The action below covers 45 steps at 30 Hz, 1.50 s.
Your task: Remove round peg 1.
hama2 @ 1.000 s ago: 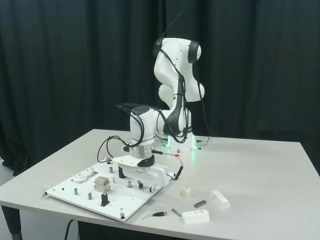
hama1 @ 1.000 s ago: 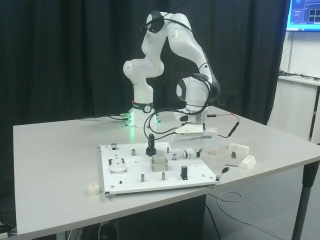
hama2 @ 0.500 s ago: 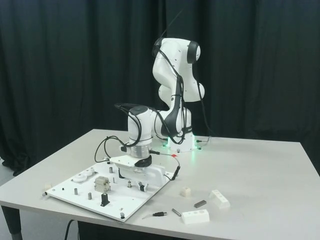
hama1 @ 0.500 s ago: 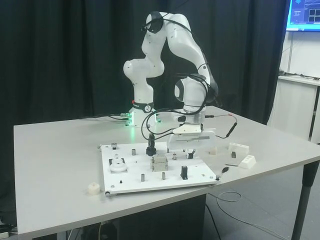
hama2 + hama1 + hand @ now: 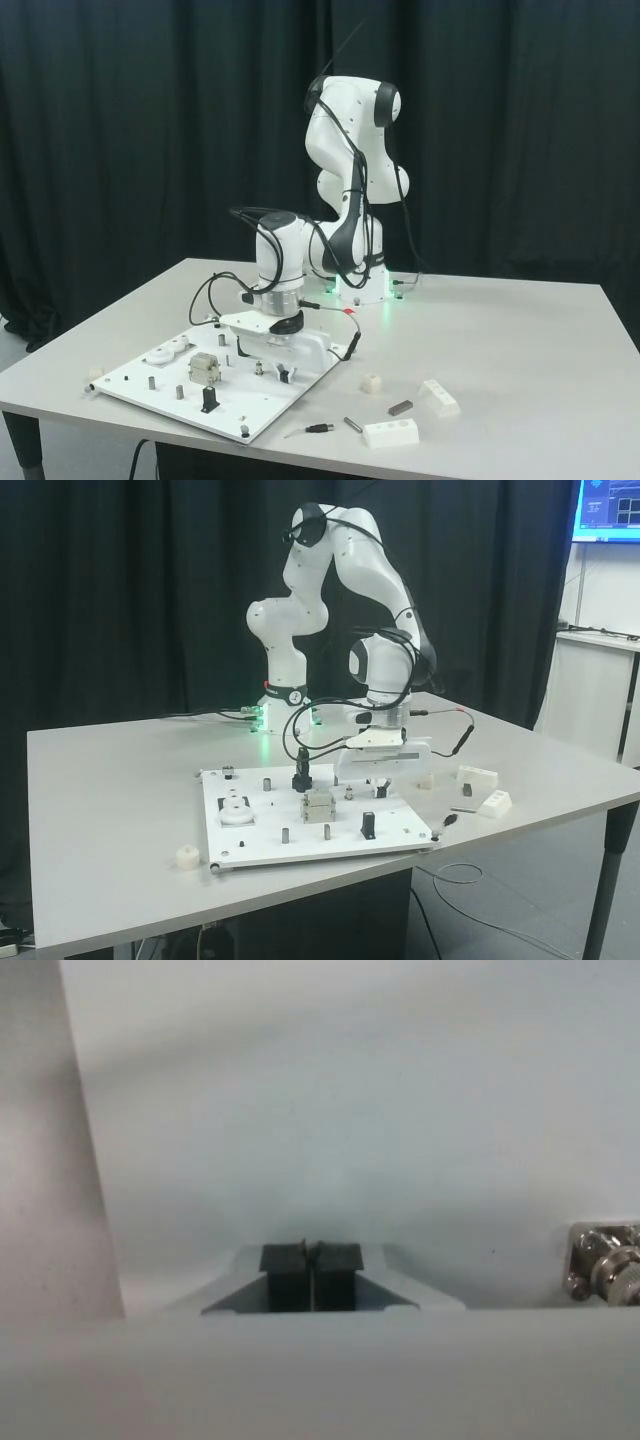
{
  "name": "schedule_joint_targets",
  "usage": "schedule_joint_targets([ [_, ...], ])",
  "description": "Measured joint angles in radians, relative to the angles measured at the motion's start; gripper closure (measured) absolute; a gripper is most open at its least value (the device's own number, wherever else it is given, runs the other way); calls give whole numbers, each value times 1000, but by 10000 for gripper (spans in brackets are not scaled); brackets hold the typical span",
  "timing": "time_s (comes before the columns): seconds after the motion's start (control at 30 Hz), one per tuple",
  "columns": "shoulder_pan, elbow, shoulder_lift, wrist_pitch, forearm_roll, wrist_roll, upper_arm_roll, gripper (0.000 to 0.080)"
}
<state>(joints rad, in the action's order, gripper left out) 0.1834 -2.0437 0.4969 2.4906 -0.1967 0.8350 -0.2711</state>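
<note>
The gripper (image 5: 312, 1278) is seen low centre in the wrist view, black fingertips pressed together, nothing visible between them. It hangs just above the white board (image 5: 260, 830), at centre right of the first room view. Which peg is round peg 1 cannot be told. Several short upright pegs stand on the board; the nearest peg (image 5: 348, 793) lies just left of the gripper. Its long axis is vertical, so a straight upward pull is judged needed.

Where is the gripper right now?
The gripper hangs low over the white board's far right part in the first room view, beside the small upright pegs, with its black fingers shut together.
</note>
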Motion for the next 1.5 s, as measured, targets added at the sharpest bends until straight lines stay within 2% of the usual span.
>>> schedule_joint_targets([
  [0.97, 0, 0, -6, -4, 0, -6, 0, 786],
  [1.5, -1, 3, -52, -52, 0, -13, -9, 786],
])
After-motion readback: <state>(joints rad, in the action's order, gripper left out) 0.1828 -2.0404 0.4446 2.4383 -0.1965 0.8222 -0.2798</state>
